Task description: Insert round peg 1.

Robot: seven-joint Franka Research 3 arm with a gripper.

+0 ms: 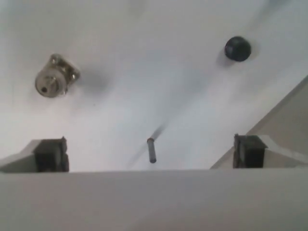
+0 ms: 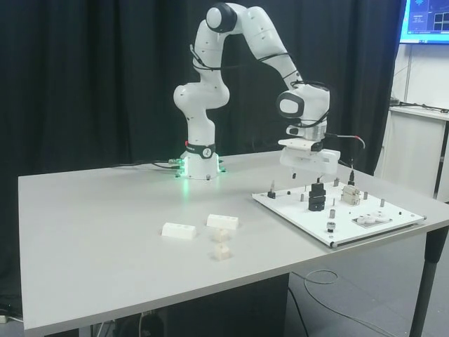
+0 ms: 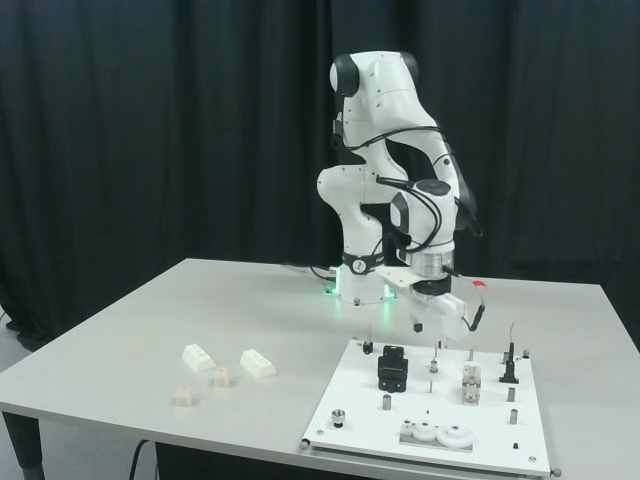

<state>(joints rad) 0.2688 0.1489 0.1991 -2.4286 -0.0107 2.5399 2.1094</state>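
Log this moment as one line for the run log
phase: approach | pincer: open, empty, above board | peg: upright on board, between fingertips, not gripped | insertion: not yet done

Gripper (image 3: pixel 428 325) hangs above white board (image 3: pixel 345 385), air beneath it open. Wrist view: thin upright peg (image 1: pixel 152 149) stands between the wide-apart fingertips, bare board around it. Black block (image 3: pixel 392 368) and metal connector (image 1: pixel 54 79) rise nearby; grey table (image 2: pixel 84 225) beyond blocks (image 2: pixel 201 226) lies open
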